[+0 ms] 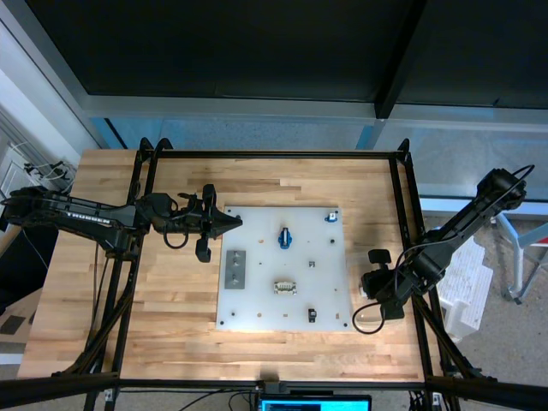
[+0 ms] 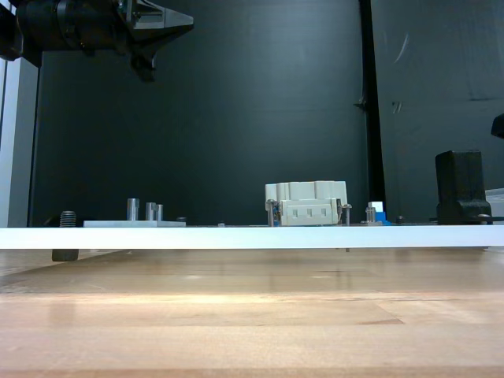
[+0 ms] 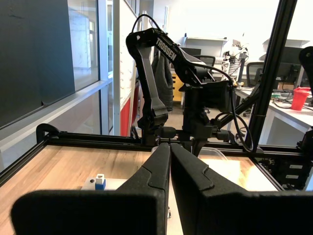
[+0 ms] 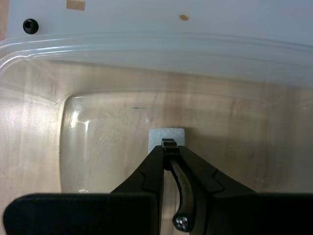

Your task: Pick the USB connector and install on taskboard

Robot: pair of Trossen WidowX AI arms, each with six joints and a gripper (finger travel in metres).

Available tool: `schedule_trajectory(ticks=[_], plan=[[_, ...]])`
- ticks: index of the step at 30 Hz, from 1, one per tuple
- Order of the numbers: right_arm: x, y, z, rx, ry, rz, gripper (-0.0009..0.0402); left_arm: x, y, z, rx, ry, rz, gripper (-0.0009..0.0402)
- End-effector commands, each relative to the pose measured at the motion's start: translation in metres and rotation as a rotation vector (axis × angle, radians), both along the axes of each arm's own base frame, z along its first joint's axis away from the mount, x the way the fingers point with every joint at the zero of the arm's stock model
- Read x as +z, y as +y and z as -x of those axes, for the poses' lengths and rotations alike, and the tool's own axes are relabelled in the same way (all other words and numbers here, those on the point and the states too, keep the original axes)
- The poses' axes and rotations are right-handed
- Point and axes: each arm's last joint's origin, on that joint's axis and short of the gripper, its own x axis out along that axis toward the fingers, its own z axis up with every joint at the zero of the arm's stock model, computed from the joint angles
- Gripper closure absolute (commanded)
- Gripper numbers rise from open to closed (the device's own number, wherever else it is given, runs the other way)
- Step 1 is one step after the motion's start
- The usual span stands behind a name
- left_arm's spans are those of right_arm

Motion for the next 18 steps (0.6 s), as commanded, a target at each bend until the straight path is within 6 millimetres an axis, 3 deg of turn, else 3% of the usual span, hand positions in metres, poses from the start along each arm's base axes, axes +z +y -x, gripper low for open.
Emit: schedule_trajectory(ticks=[1, 11, 18], plan=[[0.003, -0.002, 0.003, 0.000, -0.008, 0.009, 0.0393, 0.000, 0.000, 0.000, 0.000, 0.000, 0.000, 0.0393], [0.012, -0.004, 0.005, 0.007, -0.014, 0.015, 0.0393, 0.000, 0.000, 0.000, 0.000, 0.000, 0.000, 0.0393], [0.034, -0.001, 0.000, 0.013, -0.032, 0.004, 0.0393, 0.000, 0.000, 0.000, 0.000, 0.000, 0.000, 0.0393]])
